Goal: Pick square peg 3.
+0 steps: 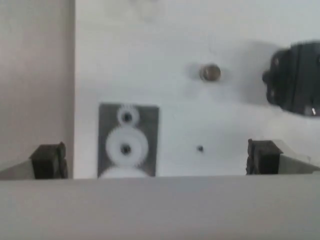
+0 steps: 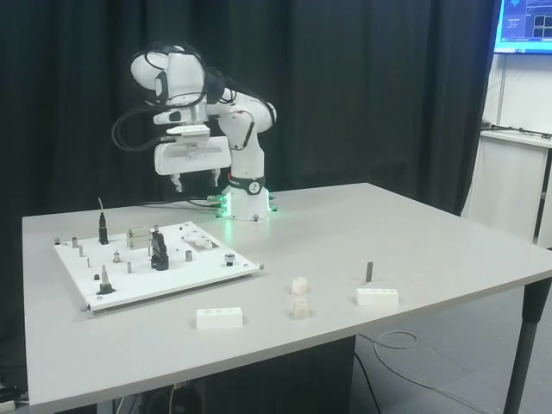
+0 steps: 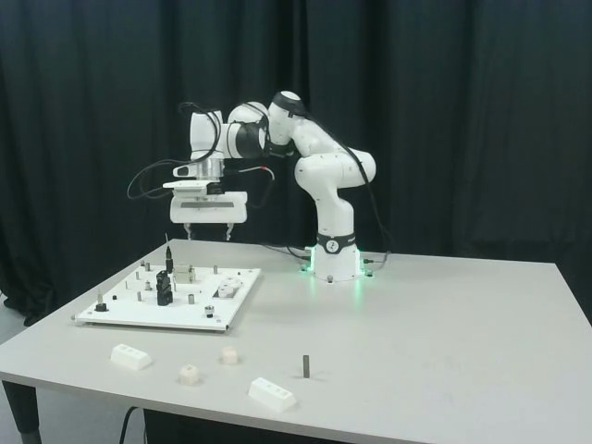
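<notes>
My gripper (image 2: 194, 182) (image 3: 208, 228) hangs open and empty, high above the far edge of the white board (image 2: 203, 266) (image 3: 190, 312). In the wrist view the gripper (image 1: 155, 159) spans wide with nothing between its black fingertips (image 1: 262, 156). Below it lie white gears (image 1: 125, 142) on a grey plate, a round metal stud (image 1: 210, 73) and a black fixture (image 1: 295, 80). A thin black peg (image 2: 369, 272) (image 3: 305, 366) stands upright on the table, far from the gripper. I cannot tell which piece is square peg 3.
Several small pegs and a black fixture (image 2: 159, 250) (image 3: 164, 286) stand on the board. Two small pale pieces (image 2: 299, 285) (image 3: 228, 354) and two white blocks (image 2: 219, 317) (image 2: 377, 297) lie near the grey table's front edge. The arm's base (image 2: 245, 200) glows green.
</notes>
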Action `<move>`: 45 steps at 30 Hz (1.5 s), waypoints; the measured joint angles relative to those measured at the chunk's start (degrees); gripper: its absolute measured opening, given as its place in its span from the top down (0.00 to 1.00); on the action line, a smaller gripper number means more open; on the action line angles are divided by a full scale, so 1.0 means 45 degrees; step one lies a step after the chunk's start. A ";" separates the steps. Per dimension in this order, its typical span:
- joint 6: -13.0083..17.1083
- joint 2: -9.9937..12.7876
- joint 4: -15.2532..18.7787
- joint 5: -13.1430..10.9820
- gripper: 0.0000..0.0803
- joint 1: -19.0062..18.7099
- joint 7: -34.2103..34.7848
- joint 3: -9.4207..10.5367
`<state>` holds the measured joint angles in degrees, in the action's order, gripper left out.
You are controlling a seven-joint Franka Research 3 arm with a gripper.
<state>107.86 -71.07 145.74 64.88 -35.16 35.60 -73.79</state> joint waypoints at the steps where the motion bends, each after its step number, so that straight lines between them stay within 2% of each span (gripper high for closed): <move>1: 0.0041 0.0010 -0.0014 0.0059 0.00 -0.0203 0.0202 -0.0029; 20: 0.0151 0.0170 -0.0285 0.1269 0.00 -0.4220 0.4612 -0.0653; 34: 0.0137 0.0261 -0.0476 0.1633 0.00 -0.6922 0.7426 -0.1250; 45: 0.0163 0.0259 -0.0785 0.1892 0.00 -0.9159 1.0578 -0.1825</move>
<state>108.59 -69.90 142.21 73.39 -76.38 83.20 -82.01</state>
